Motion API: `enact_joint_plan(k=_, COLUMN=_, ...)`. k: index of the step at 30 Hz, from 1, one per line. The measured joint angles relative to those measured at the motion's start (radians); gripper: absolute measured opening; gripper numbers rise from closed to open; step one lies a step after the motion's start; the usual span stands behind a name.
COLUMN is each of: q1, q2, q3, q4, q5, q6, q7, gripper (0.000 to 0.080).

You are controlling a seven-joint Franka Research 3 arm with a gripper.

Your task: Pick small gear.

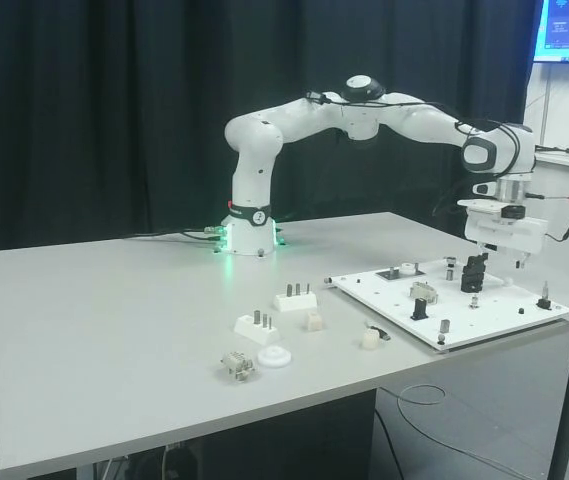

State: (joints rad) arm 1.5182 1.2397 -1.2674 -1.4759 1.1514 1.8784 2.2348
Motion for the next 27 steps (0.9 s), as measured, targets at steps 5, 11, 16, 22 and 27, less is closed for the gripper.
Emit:
enact_joint_plan(k=5, q1=-0.022, q2=0.010, q3=0.008, q4=0.026, q5=-0.001, q6=0.004, q7=0.000, gripper=0.0800)
enact_joint_plan(k=11, q1=-0.047, q2=0.024, q3=0.016, q4=0.054, q5=-0.007, q6=0.014, q7=0.000, gripper=0.0800)
enact_joint_plan(k=16, q1=-0.064, q2=0.026, q3=0.026, q4=0.069, q5=-0.020, q6=0.018, q7=0.000, gripper=0.0800)
enact_joint_plan(k=22, q1=-0.082, q2=0.026, q3=0.040, q4=0.085, q5=-0.022, q6=0.017, q7=0.000, gripper=0.0800)
enact_joint_plan(k=27, q1=-0.091, q2=0.026, q3=0.052, q4=0.095, q5=-0.023, q6=0.017, q7=0.000, gripper=0.0800)
